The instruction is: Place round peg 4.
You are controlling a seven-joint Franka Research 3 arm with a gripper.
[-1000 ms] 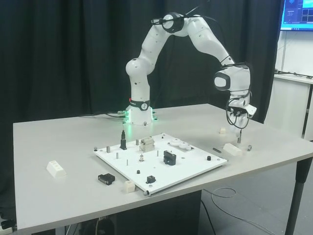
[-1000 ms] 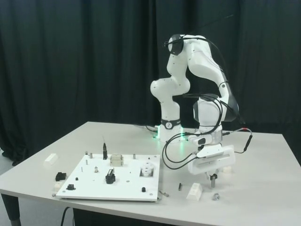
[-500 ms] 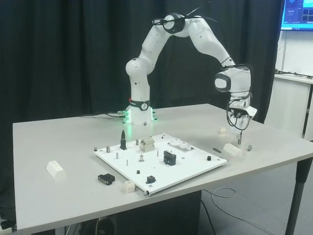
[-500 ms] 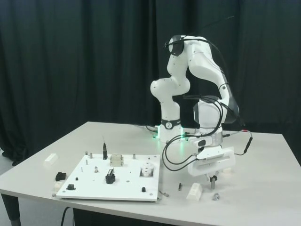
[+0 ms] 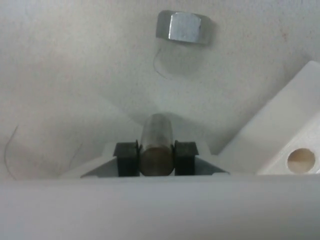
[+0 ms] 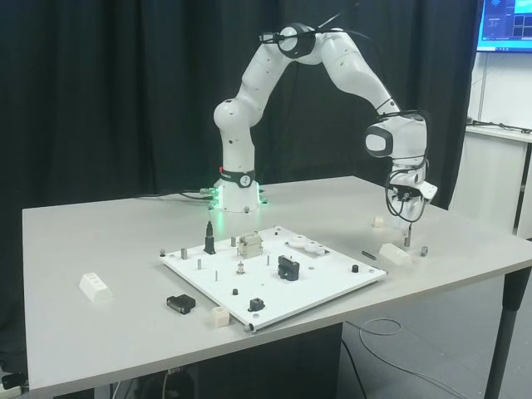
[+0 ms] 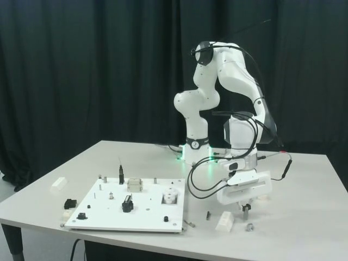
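Risen slightly since a second ago: end effector (image 5: pixel 156 159), clamped on round peg 4 (image 5: pixel 156 150), held upright between black fingers (image 5: pixel 126 158) just above the grey counter (image 6: pixel 100 241). Close beneath and beside: a white block (image 7: pixel 224 221) with a hole. Near, beyond the peg's tip: a hex nut (image 5: pixel 183 26). Well apart: white board (image 6: pixel 274 274).

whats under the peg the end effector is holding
Bare grey table lies under the round peg, clamped in the end effector. A hex nut lies beyond. The peg's lower tip is hidden.
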